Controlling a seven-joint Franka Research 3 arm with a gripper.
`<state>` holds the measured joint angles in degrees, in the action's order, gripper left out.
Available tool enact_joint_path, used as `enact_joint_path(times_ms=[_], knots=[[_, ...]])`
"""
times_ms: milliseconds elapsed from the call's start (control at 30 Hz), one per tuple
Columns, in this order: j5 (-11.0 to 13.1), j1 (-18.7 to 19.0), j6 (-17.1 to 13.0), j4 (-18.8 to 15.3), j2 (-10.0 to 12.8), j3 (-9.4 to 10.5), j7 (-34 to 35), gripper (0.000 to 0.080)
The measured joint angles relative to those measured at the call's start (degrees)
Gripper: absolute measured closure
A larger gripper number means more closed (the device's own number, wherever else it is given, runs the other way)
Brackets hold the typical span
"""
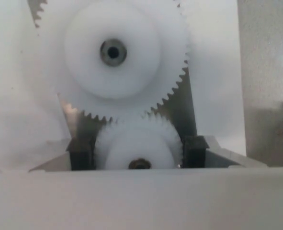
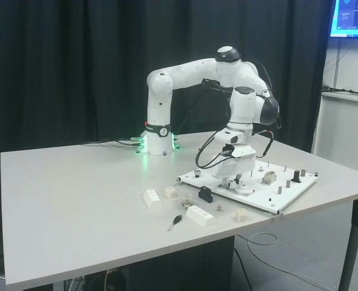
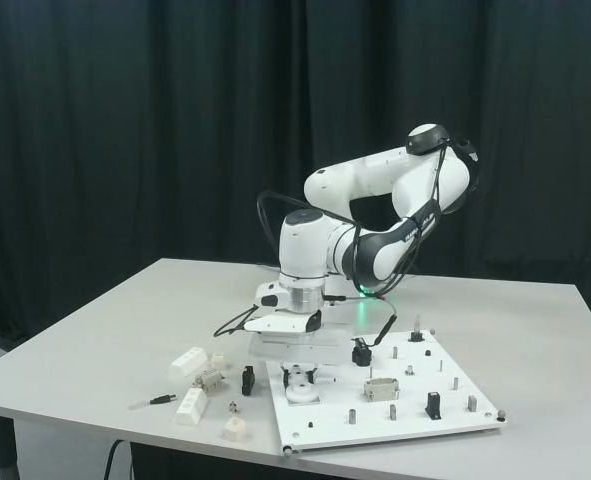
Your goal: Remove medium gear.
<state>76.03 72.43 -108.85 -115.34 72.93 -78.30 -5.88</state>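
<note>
Down at the wrist view, you see the gripper (image 1: 139,152) with its two black fingers (image 1: 81,152) set against opposite sides of the medium gear (image 1: 138,143), a white toothed wheel seated on a pin. Its teeth mesh with those of the large gear (image 1: 113,57), which sits just beside it on the same white board (image 1: 213,72). So the pincer is narrowed onto the medium gear, gripping it.

From the first room view, you find the white arm (image 2: 194,70) bent over the board (image 2: 288,195), the gripper (image 2: 235,180) low over the board's end that lies nearer the arm's base. Off that end, loose white blocks (image 2: 200,214) and a small black part (image 2: 205,194) lie on the grey table (image 2: 76,188).

From the second room view, you see the gripper (image 3: 300,372) down on the gears (image 3: 301,388) at the board's (image 3: 395,425) corner nearest the loose parts (image 3: 190,362).
</note>
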Motion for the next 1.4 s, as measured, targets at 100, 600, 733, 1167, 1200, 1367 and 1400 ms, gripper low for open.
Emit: enact_joint_path(times_ms=[100,600,733,1167,1200,1367,1400], knots=[[0.0,0.0,0.0,0.0,0.0,-0.01,0.1,0.0407],[0.0,0.0,0.0,0.0,0.0,-0.03,0.7,0.0407],[0.0,0.0,0.0,0.0,0.0,-0.03,0.7,0.0407],[0.0,0.0,0.0,0.0,0.0,-0.06,-0.6,0.0407],[0.0,0.0,0.0,0.0,0.0,-0.06,-0.3,0.0407],[0.0,0.0,0.0,0.0,0.0,-0.08,0.9,0.0407],[0.0,0.0,0.0,0.0,0.0,-0.08,0.9,0.0407]])
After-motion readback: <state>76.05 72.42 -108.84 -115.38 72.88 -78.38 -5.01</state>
